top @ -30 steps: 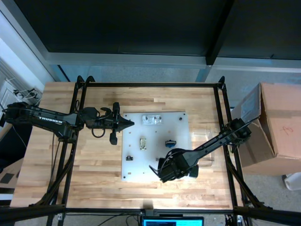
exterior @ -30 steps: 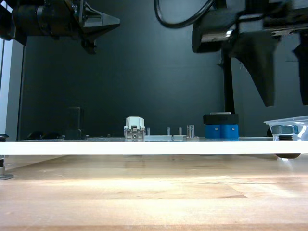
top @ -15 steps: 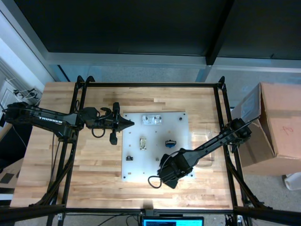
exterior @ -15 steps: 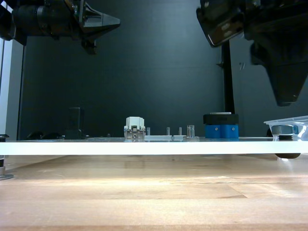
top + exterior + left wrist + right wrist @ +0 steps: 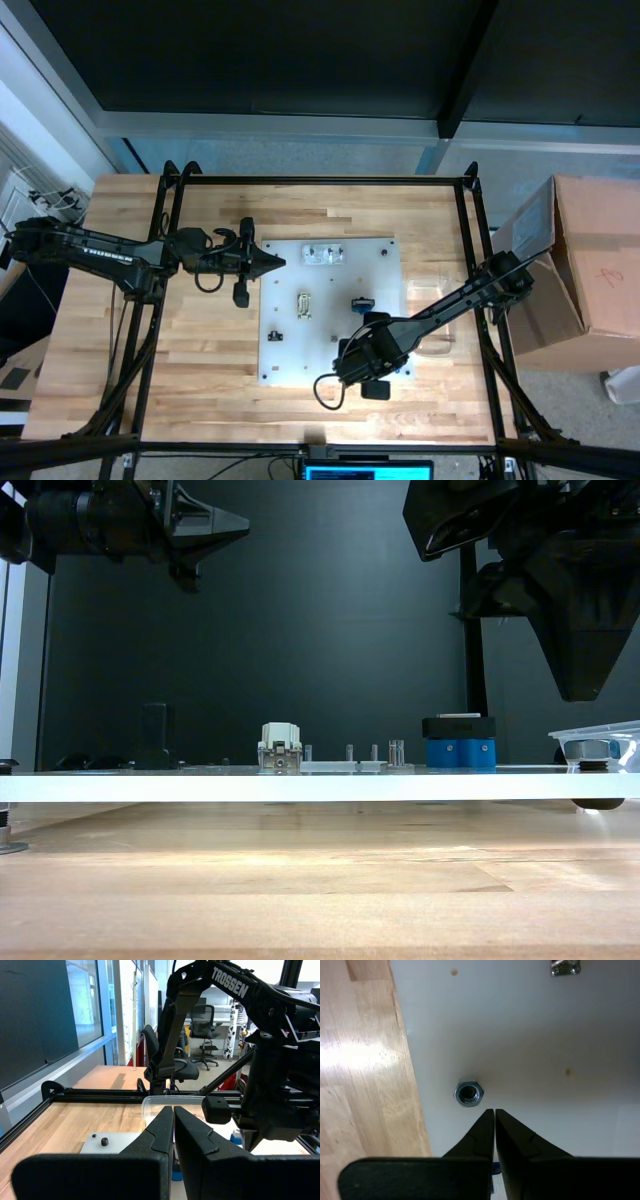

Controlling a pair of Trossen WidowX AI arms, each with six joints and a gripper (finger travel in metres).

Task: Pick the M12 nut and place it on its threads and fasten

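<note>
The small silver nut (image 5: 468, 1094) sits on its stud near the white board's (image 5: 290, 350) near right edge. In the low view the nut (image 5: 592, 750) rests level, with a thin strip of black stud under it. My right gripper (image 5: 494, 1110) hangs just above and beside the nut, shut, with nothing between its fingers. In the low view the right gripper (image 5: 578, 694) tapers to a point well above the nut. In the high view the right gripper (image 5: 380, 360) hides the nut. My left gripper (image 5: 278, 262) is shut and raised at the board's far left edge.
A clear tray (image 5: 610, 732) lies right of the board, behind the stud. A blue block (image 5: 459, 752) and a white connector (image 5: 280, 748) stand mid-board. A black frame surrounds the table and a cardboard box (image 5: 590, 270) stands to its right.
The right gripper has turned about its axis over the nut and its fingers have come together from apart. The nut stays on its stud. The left arm has not moved.
</note>
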